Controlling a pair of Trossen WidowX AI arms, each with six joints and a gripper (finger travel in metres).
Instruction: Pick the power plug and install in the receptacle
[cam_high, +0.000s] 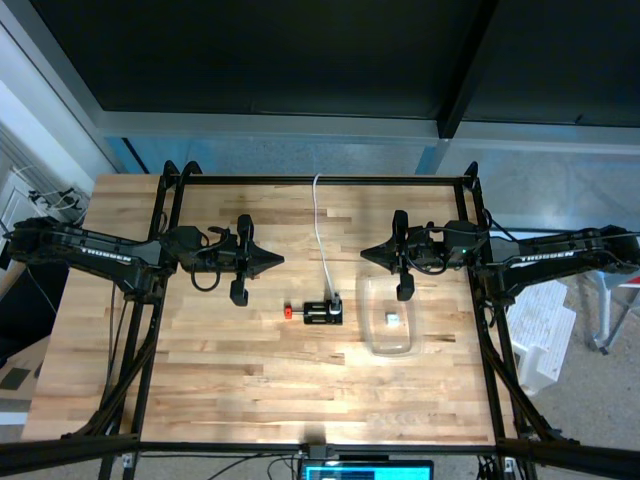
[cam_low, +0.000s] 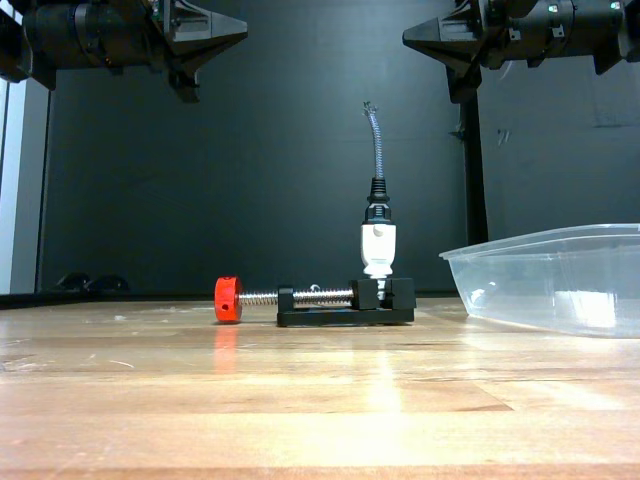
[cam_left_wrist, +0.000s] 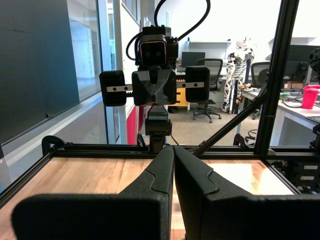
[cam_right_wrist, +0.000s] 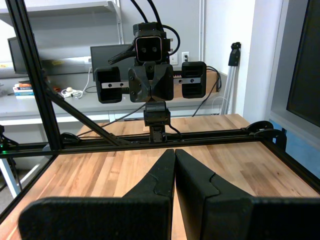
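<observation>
— Where's the plug?

— About the middle of the light wooden surface (cam_high: 200, 340). The small dark grey-black plug body (cam_low: 377, 210) sits straight on top of the small white socket block (cam_low: 378, 247), touching it. It is ribbed at its upper end. The block stands upright, clamped in the black mini vise with the red knob (cam_low: 340, 318). I can't tell whether the plug is pushed fully home.

— And the cord?

— The long thin white cord (cam_high: 321, 230) rises from the top of the plug. It then runs away over the surface to the far edge.

— The arms?

— Both are up high, well above everything on the surface. The left pincer (cam_high: 270, 260) hangs left of the cord and the right pincer (cam_high: 368, 253) hangs right of it. Their tips point at each other and are well apart. Each has its fingers pressed together, holding nothing.

— Any room to move?

— Plenty. There's bare wood left of the red knob and all along the near edge. On the right, the clear plastic tray (cam_high: 368, 325) lies near the vise without touching it. A small white cube (cam_high: 393, 318) lies inside the tray, and the right pincer hangs over its far rim. A black metal frame (cam_high: 320, 181) runs along the far edge and down both sides.
</observation>
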